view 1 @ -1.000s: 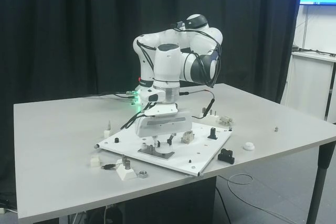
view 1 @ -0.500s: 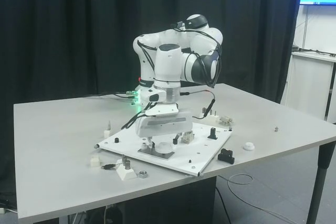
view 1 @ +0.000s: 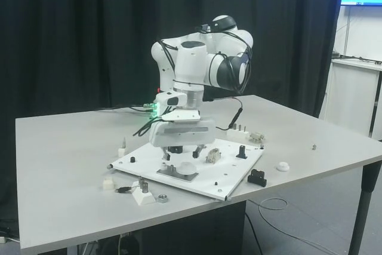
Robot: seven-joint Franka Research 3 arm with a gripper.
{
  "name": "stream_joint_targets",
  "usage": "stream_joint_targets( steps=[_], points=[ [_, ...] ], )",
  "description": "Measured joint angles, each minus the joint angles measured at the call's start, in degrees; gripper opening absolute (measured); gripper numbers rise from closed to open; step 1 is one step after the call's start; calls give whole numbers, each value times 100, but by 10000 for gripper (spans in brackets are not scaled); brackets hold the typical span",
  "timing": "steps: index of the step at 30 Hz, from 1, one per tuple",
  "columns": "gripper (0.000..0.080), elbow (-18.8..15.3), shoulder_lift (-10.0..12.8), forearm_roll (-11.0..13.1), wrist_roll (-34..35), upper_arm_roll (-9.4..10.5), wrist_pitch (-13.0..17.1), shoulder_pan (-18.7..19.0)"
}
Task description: Insert large gear.
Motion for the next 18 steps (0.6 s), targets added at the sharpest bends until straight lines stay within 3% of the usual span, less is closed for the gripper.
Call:
stream_joint_targets(
  steps=[18],
  points=[
    [800, 5, 16, -8, 12, 13, 65, -188]
  ],
)
